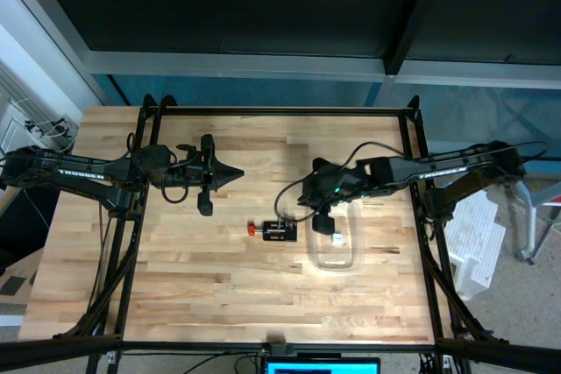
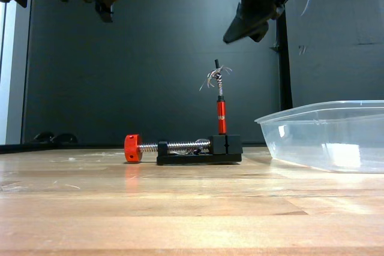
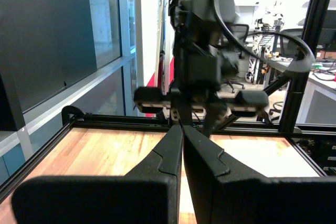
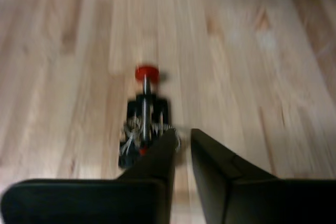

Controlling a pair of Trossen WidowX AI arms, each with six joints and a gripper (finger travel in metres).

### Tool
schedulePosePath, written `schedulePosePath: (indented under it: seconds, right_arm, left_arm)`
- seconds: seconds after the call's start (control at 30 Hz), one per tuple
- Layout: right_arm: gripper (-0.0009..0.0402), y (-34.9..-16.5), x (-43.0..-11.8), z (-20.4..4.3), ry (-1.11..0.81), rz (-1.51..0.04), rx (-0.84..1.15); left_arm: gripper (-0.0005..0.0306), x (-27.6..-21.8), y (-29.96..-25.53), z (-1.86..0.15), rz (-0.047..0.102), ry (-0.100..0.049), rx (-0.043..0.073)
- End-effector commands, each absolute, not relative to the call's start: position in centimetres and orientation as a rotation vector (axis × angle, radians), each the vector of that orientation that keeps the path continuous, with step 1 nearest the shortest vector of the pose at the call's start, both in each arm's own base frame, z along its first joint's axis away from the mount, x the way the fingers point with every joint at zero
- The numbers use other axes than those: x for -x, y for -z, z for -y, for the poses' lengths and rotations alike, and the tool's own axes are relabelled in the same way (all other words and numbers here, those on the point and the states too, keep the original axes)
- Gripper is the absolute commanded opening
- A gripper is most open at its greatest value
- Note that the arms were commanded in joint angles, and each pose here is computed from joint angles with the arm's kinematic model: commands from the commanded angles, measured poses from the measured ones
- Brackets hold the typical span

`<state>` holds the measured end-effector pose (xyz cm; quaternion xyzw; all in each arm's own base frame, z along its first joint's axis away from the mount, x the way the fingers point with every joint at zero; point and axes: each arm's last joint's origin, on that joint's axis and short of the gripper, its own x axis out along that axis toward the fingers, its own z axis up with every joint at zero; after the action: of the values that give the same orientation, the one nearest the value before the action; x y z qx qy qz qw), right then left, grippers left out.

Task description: Pick the rca connector and install on the hub

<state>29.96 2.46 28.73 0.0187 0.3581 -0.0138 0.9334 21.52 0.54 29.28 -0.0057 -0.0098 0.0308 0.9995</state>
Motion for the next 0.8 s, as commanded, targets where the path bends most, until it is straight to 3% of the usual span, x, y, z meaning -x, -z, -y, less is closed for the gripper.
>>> schedulePosePath:
  seconds: [0.03,0.43,0.8]
  right_arm:
    - [0.0001,-29.4,-29.1,-1.6,0.037,-0.636,-0.028]
    - [0.0,-31.7,-27.0,0.4,0.05,-0.277,-0.029]
    - [0.0,-30.4,-24.7,0.4,0.048,-0.027,-0.017]
  left_arm:
    - [0.0001,-21.52,-29.27,-0.54,0.019,-0.061,0.011]
    - [0.0001,-21.52,-29.27,-0.54,0.019,-0.061,0.011]
    - [0.0001,-21.52,-29.27,-0.54,0.019,-0.061,0.011]
